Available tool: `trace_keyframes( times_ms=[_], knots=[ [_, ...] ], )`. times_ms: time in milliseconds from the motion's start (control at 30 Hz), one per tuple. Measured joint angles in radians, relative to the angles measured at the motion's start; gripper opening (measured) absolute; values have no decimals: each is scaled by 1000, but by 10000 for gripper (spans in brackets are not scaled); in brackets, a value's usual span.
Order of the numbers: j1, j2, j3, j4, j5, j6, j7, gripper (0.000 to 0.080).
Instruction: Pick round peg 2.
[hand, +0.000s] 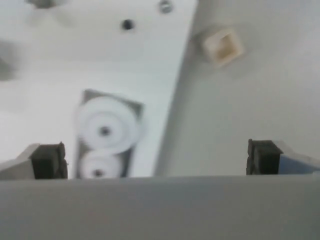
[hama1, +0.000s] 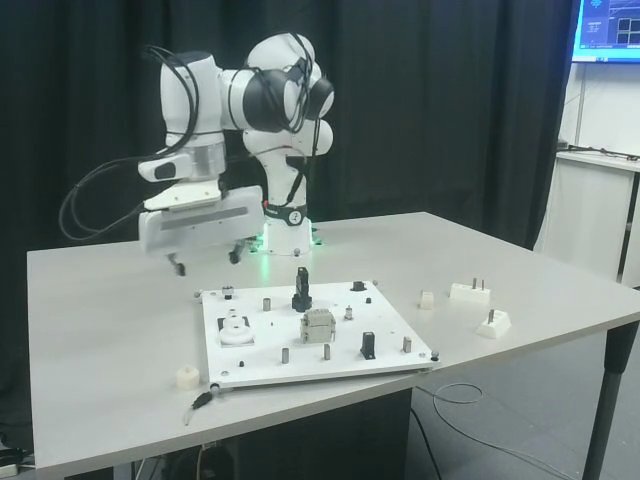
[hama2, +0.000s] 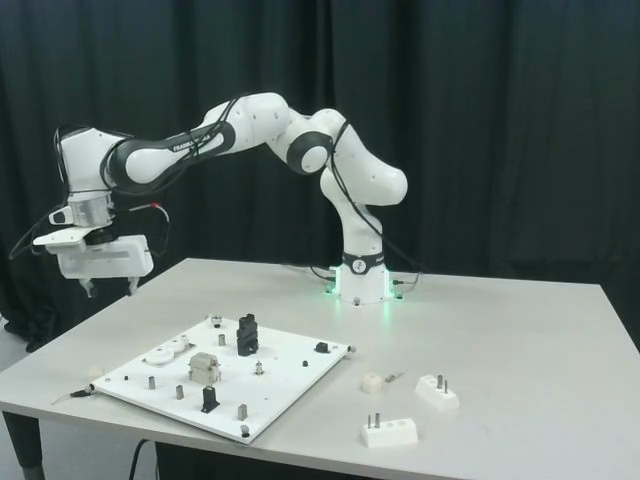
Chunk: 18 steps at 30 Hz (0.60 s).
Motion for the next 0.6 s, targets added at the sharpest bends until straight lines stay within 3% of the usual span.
trace_keyframes(
  times_ms=[300,600],
  knots=[
    [70,-33,-24,-23,48,-130,200,800],
    [208,-87,-53,-112,64,-165,401,800]
  ],
)
